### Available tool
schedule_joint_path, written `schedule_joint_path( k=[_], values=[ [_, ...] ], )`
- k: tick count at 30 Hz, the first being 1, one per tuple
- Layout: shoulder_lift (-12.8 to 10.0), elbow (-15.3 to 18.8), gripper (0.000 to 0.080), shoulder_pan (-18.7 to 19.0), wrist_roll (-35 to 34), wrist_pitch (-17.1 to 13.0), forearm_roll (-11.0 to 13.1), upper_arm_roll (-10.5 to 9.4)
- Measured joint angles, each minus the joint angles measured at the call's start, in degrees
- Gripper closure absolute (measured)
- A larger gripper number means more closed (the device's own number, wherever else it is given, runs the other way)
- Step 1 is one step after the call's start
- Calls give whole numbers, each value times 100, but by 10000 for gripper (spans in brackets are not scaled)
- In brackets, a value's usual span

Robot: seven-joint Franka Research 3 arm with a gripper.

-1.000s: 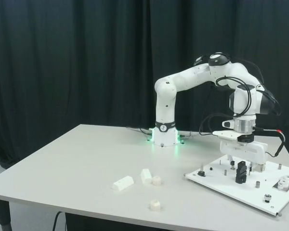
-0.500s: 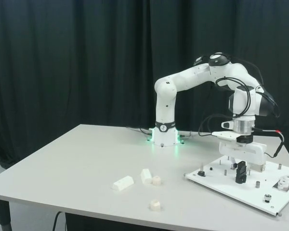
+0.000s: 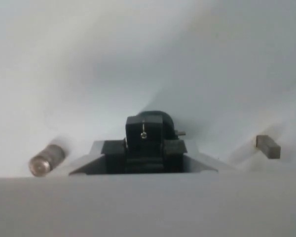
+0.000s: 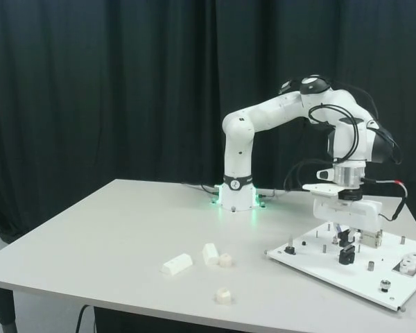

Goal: Remove D-SUB.

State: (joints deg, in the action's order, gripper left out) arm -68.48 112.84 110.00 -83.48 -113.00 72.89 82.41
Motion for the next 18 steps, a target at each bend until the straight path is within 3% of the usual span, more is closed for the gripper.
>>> schedule_joint_path(
  k=[18],
  values=[
    [6, -40, 647, 15, 69, 305, -154, 289]
  ],
)
